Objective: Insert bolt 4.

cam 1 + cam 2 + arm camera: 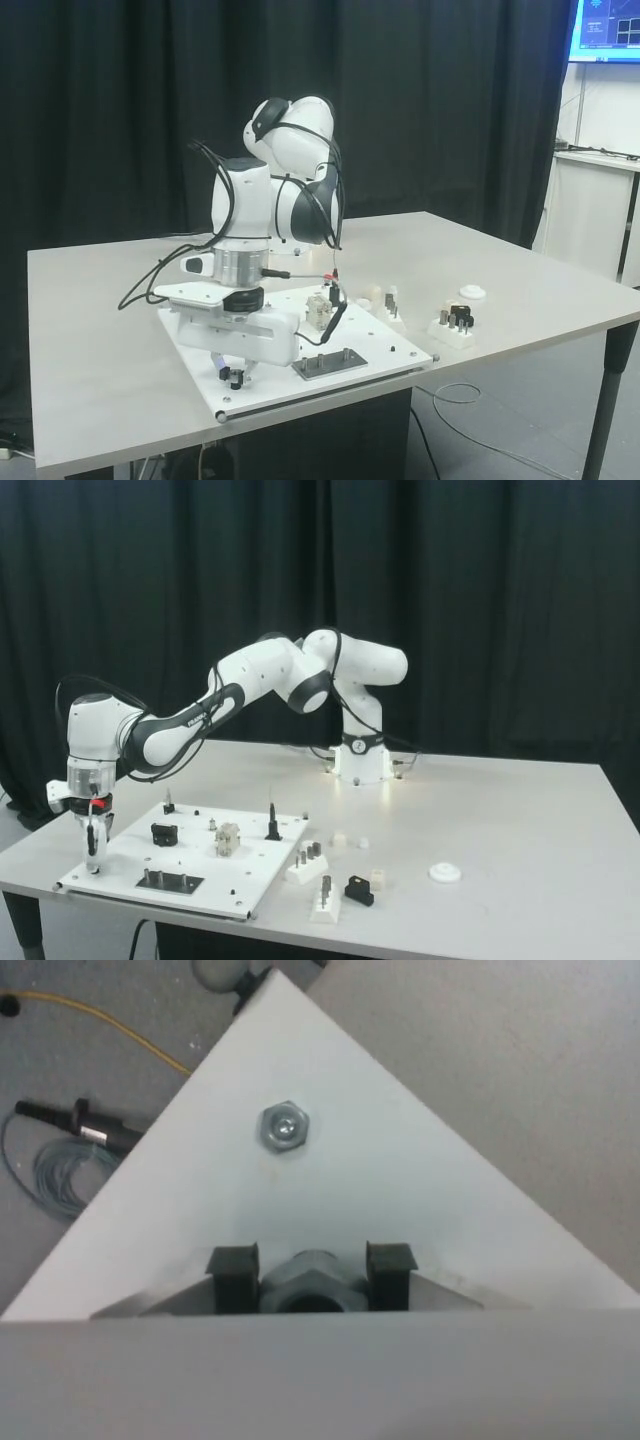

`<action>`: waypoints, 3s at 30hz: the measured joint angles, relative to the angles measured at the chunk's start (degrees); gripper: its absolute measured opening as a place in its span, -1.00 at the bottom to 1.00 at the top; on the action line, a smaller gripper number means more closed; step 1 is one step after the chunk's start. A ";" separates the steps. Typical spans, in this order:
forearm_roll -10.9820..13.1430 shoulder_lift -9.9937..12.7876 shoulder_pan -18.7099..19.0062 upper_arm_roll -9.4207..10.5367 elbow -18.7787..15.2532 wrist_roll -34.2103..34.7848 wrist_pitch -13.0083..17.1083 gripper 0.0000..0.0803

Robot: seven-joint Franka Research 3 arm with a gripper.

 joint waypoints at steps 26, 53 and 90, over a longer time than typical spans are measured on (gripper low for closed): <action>-0.69 0.00 -0.12 0.16 0.00 22.45 0.18 -0.43; -2.02 -0.31 -0.58 1.14 -0.01 41.08 -0.01 -0.43; -7.45 -0.77 -0.82 3.30 0.12 53.84 0.64 -0.43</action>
